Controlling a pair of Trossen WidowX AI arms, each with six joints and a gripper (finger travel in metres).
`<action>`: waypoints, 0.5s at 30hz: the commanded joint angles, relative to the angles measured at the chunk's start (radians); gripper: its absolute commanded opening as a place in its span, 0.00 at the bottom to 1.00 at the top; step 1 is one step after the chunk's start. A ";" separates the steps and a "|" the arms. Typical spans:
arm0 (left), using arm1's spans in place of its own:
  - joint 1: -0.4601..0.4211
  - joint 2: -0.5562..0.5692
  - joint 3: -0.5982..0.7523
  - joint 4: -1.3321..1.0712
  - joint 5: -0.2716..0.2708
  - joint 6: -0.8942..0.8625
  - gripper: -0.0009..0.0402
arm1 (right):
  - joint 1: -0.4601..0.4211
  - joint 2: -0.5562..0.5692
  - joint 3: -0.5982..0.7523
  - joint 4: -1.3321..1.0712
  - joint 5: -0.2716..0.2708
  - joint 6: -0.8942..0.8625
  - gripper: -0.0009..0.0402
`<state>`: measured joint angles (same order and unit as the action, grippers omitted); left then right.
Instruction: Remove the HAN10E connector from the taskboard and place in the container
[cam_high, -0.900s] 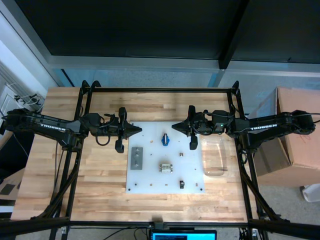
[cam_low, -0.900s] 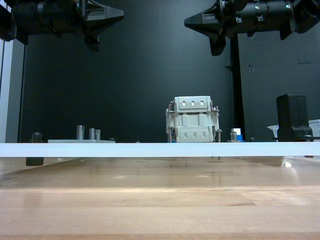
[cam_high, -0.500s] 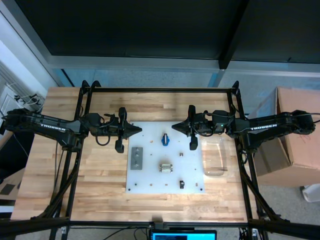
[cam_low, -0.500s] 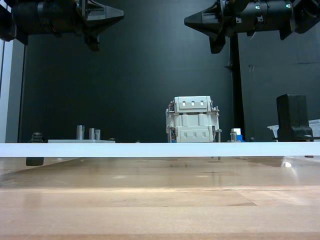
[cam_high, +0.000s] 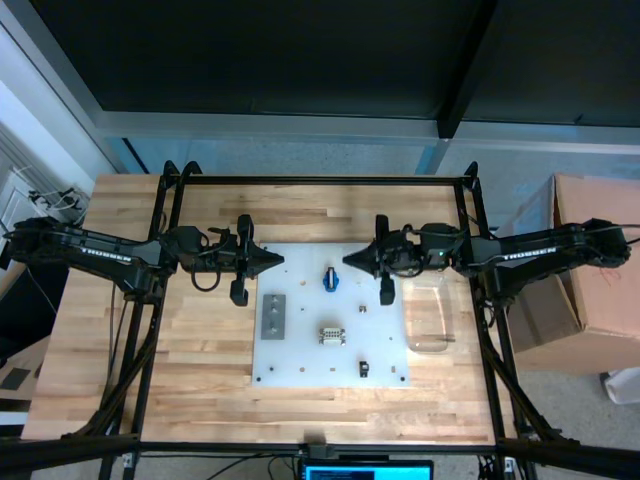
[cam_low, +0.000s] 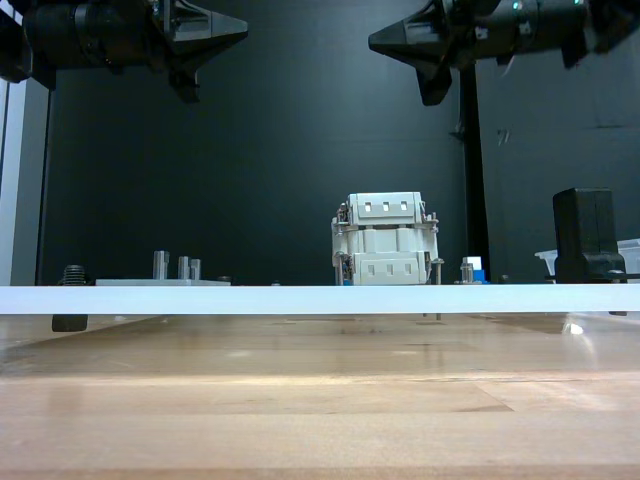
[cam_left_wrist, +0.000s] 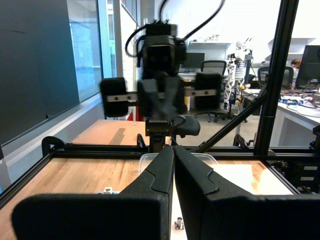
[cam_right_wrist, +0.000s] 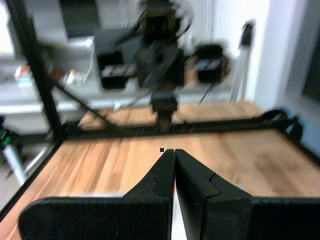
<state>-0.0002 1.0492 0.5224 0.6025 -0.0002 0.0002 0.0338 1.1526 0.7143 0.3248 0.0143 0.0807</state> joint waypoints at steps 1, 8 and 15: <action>0.000 0.000 0.000 0.000 0.000 0.000 0.02 | 0.045 0.031 0.097 -0.206 0.021 0.009 0.02; 0.000 0.000 0.000 0.000 0.000 0.000 0.02 | 0.138 0.143 0.325 -0.600 0.047 0.043 0.02; 0.000 0.000 0.000 0.000 0.000 0.000 0.02 | 0.185 0.249 0.523 -0.874 0.047 0.101 0.02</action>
<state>-0.0002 1.0492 0.5228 0.6022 -0.0002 -0.0002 0.2111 1.3819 1.2022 -0.4984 0.0612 0.1749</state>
